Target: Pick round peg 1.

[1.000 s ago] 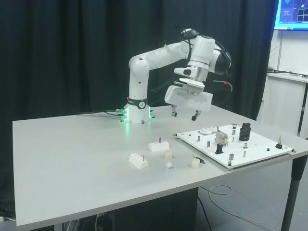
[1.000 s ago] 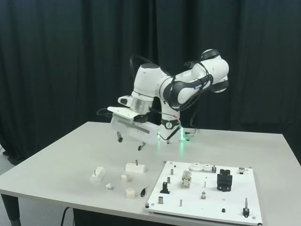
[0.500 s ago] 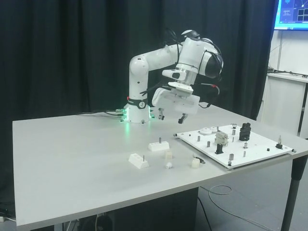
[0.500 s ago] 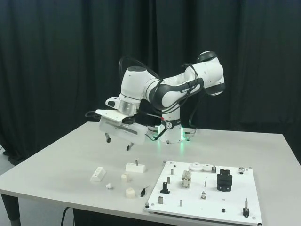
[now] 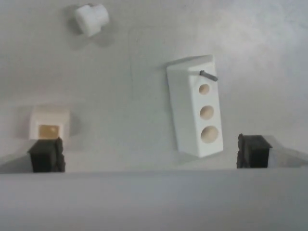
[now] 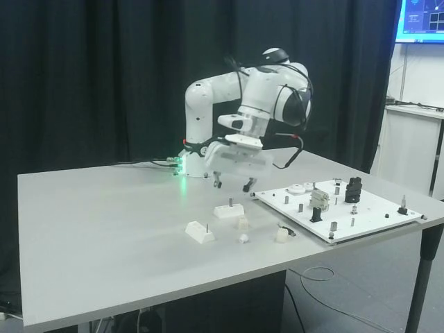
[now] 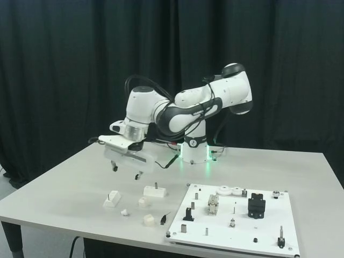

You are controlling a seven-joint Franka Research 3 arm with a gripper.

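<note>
Wrist view, jaws: standing wide apart, holding nothing; black fingertips (image 5: pixel 46 155) showing at either side.
Gripper (image 7: pixel 125 172): hanging above the grey table (image 6: pixel 97 222), clear of every part.
Peg holder: white wedge-shaped block with three round holes (image 5: pixel 196 106) lying between the fingertips, below them.
Round peg 1: thin grey metal pin (image 5: pixel 208 75) standing in the block's end.
Nearby parts: small white square block (image 5: pixel 49 122); white round cap (image 5: pixel 91 18).
Assembly board: white plate (image 7: pixel 231 219) sitting well apart.
</note>
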